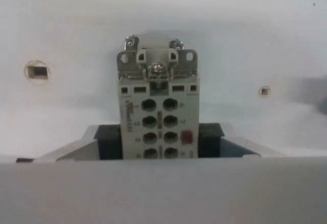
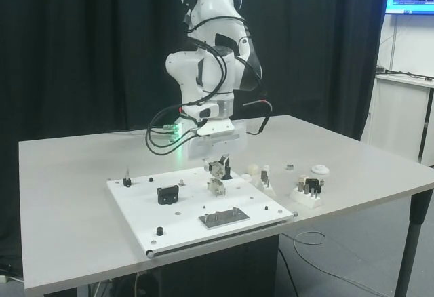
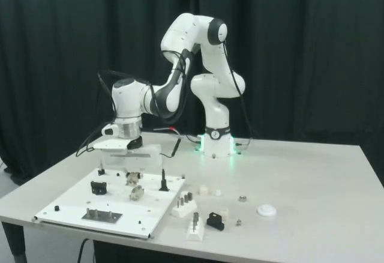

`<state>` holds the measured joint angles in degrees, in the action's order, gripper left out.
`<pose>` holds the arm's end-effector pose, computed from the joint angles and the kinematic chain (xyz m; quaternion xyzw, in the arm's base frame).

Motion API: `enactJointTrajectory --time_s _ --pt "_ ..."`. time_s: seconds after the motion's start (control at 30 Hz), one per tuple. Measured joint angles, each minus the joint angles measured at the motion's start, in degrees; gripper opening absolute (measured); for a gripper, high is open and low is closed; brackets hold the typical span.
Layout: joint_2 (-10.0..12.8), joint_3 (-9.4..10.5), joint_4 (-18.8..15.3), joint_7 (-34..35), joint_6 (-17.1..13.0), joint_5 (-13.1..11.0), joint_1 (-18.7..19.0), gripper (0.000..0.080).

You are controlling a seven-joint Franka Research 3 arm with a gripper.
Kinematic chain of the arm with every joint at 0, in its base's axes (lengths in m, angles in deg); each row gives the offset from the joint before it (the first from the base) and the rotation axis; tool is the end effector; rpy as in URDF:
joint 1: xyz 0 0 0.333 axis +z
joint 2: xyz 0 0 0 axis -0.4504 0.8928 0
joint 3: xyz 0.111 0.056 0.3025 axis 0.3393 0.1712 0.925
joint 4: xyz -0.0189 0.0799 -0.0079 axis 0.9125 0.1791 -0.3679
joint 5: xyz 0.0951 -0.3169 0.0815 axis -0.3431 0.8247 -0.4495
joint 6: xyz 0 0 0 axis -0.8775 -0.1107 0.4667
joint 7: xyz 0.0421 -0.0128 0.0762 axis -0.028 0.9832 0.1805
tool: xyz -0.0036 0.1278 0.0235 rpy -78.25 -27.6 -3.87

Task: Insert waterproof.

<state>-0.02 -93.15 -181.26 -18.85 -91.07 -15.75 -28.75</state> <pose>0.5403 -0.1792 0.2954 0.9417 -0.3360 -0.0166 0.0039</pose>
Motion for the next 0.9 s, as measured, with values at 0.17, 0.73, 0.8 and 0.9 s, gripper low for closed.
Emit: enactJointTrajectory --time_s 0.17,0.73,0.8,0.9 --pt "0.06 0.00 -0.45 -0.43 -0.30 0.00 0.11 0.0310" --pt "0.10 0.00 -3.66 -0.76 -5.96 0.00 0.66 0.0310" --pt "0.10 0.00 -4.07 -0.89 -6.89 0.00 0.78 0.0310" --pt "0.09 0.00 -4.60 -1.39 -8.03 0.00 0.94 0.0310"
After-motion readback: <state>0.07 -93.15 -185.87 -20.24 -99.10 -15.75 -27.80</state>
